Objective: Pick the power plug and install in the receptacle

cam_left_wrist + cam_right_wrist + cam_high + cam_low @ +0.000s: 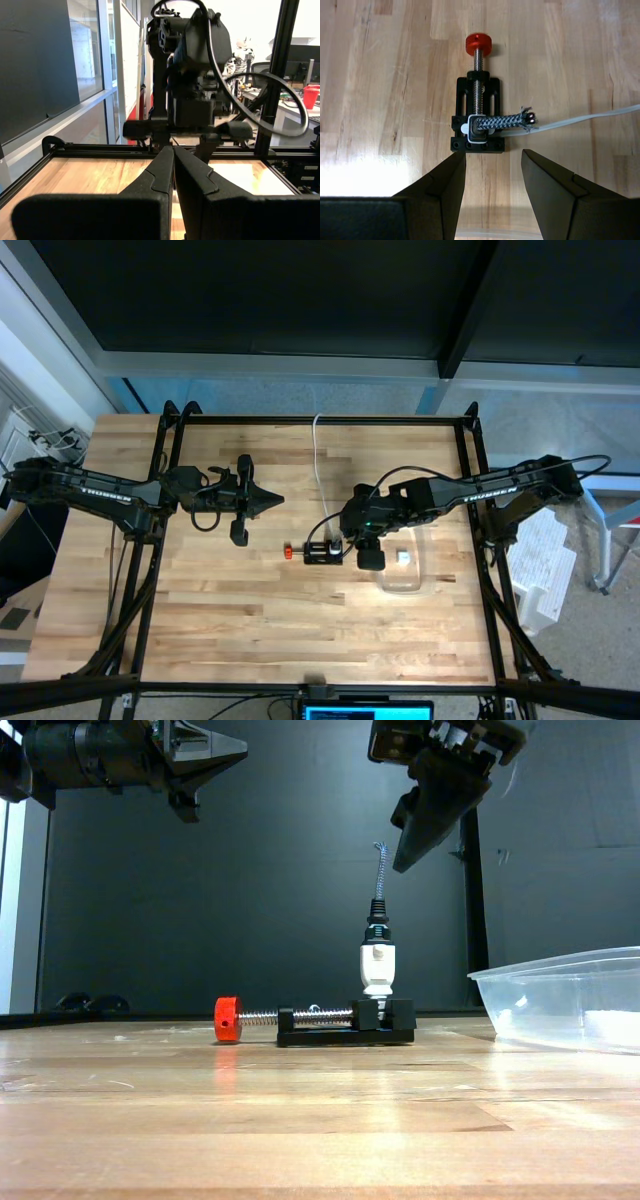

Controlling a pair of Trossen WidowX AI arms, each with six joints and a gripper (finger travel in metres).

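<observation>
Wooden plank table top (200, 620) before a dark wall: the insertion step appears complete.

The small black power plug (376, 925) stands upright on the white square receptacle (377, 967), which is clamped in a black vise frame (345, 1025) with an orange-red knob (228, 1019). A braided cord stub (380, 870) rises from the plug. The right gripper (493, 154) hangs above the vise, towards the clear plastic tray (560, 975), with its fingers apart and nothing between them. The left gripper (173, 150) hangs high over the left half of the table, well apart from the vise, with its fingers together. Judged next move: confirm seating, then lift the right arm away without touching the stub. The plug's contacts are hidden inside the socket, so full engagement cannot be verified. The receptacle's white cord (320, 460) runs off the far edge.
</observation>
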